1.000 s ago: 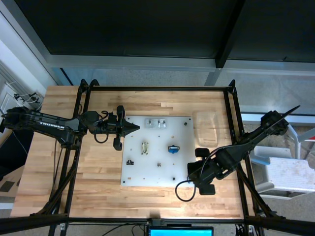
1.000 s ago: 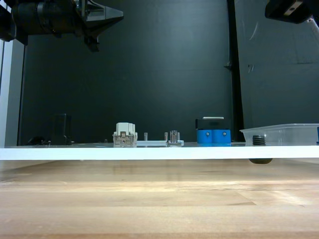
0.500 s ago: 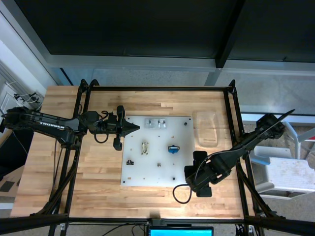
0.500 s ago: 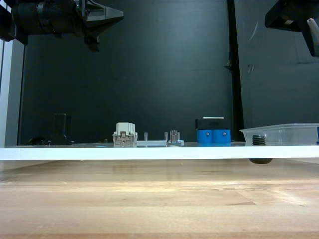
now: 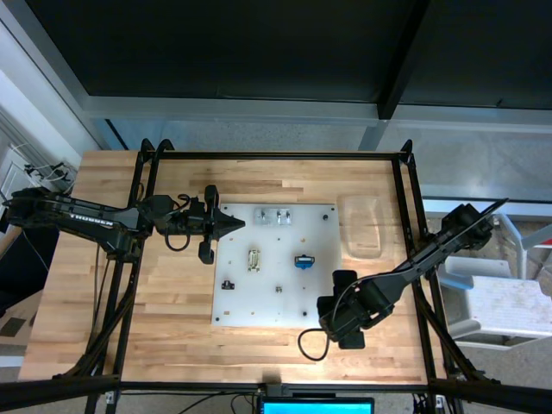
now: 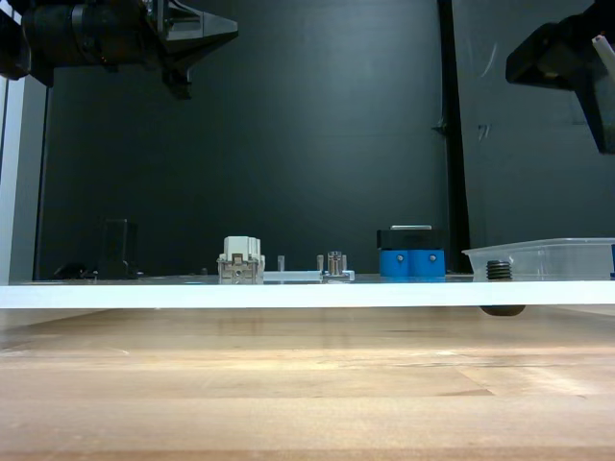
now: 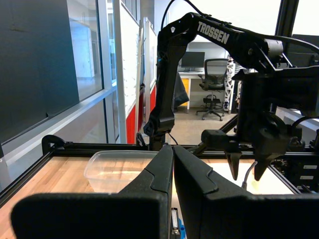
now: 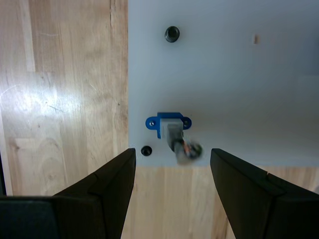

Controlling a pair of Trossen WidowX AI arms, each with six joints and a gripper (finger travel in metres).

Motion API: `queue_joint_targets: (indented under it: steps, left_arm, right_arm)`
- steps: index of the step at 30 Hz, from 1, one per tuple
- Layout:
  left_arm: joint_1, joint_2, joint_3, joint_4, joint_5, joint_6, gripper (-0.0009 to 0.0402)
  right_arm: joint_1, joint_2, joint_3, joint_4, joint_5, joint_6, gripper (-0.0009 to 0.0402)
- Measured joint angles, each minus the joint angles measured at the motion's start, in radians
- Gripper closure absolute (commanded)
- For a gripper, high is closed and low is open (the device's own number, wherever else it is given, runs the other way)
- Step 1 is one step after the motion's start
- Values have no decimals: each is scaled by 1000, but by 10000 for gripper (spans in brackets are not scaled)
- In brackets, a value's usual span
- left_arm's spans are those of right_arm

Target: Remove the rj45 connector and place it in the container

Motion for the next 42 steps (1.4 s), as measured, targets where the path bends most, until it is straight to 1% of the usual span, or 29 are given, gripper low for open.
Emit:
queue_joint_targets:
  steps: [9,16,24,37,42]
  left_arm:
    - [0,0,0,0,0,0,392]
    - [0,0,0,0,0,0,392]
    - [0,0,0,0,0,0,392]
    - [0,0,0,0,0,0,392]
    - [0,0,0,0,0,0,392]
  right_arm:
    - [-6,3,-37,32,5,-1,185]
    - [-11,3,-81,84,7,-16,185]
    - [-23,3,-96,106,8,-44,186]
    - [-31,2,-125,150,12,-53,238]
    - [-32,1,-131,146,3,-54,260]
